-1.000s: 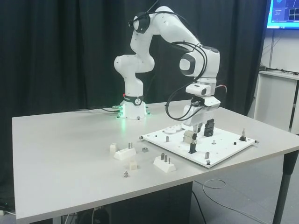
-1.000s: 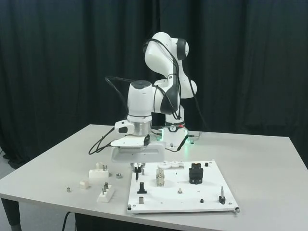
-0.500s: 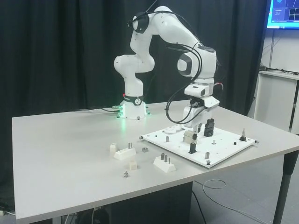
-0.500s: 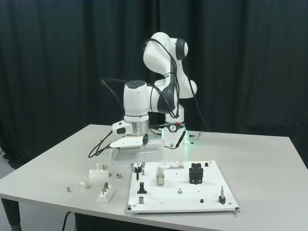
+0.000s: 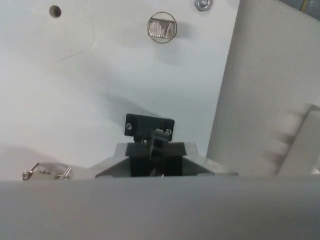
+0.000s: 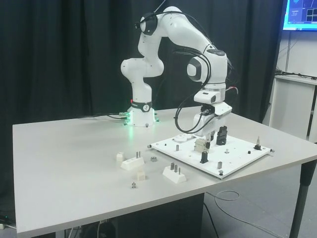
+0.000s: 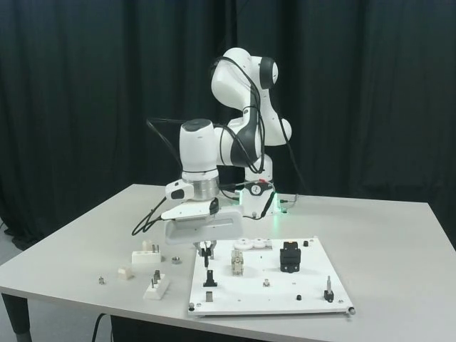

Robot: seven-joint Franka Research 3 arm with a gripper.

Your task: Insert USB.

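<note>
usb plug (image 5: 158, 141) pinched in closed claw (image 7: 206, 250) above black socket (image 5: 148, 126) on white board (image 7: 271, 296)

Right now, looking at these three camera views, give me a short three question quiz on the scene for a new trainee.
1. True or false: the gripper hangs over the white board, not over the bare grey table.
2. Which lies off the board? A) the black block B) the small white fixtures C) the upright pin
3. Fill in: the light at the arm base is ____.

Key: 1 true; 2 B; 3 green.
</note>
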